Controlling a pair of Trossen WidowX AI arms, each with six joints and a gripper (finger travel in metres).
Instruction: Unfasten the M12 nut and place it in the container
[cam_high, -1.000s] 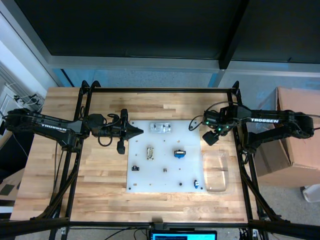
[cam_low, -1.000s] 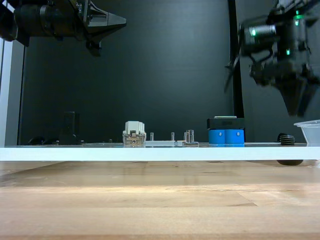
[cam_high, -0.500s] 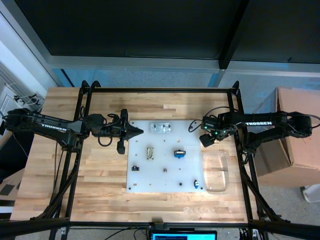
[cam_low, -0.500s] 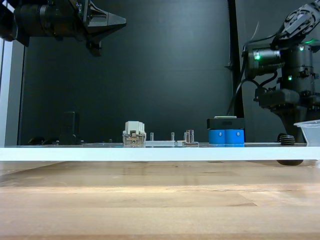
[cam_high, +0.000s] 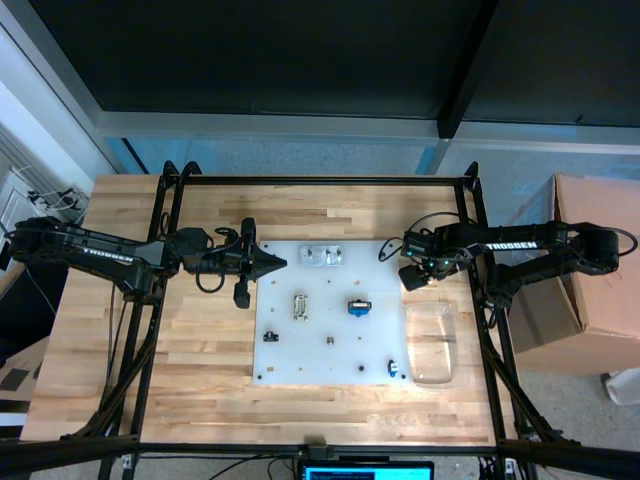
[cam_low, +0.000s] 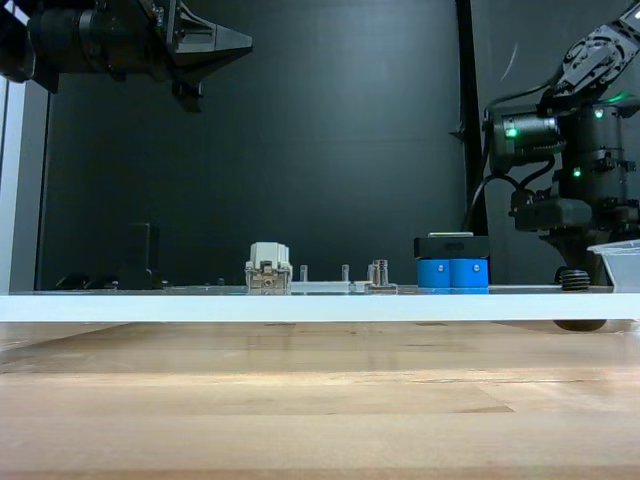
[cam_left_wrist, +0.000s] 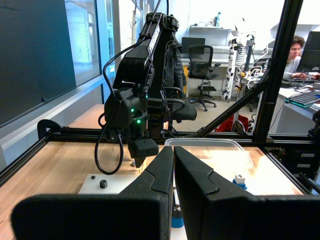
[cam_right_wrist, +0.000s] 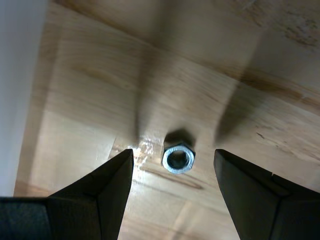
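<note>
A: Nut (cam_right_wrist: 178, 159)?
B: Looks like bright silver metal, smooth and shiny. Lies free on the table (cam_right_wrist: 240, 65): pale wood, grain showing, slight gloss.
A: Right gripper (cam_right_wrist: 172, 154), left gripper (cam_left_wrist: 173, 149)?
B: Appear as matt black plastic, smooth-faced.
A: Board (cam_high: 300, 365), container (cam_high: 432, 350)?
B: Show as smooth white plastic, faintly glossy, and clear glossy plastic.
A: Box (cam_high: 590, 270)?
B: Reads as plain brown cardboard, matt.

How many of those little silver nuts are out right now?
1. The nut lies free on the wooden table, under the open right gripper, off its stud. The left gripper, shut, hangs high at the board's left. None other shows.
</note>
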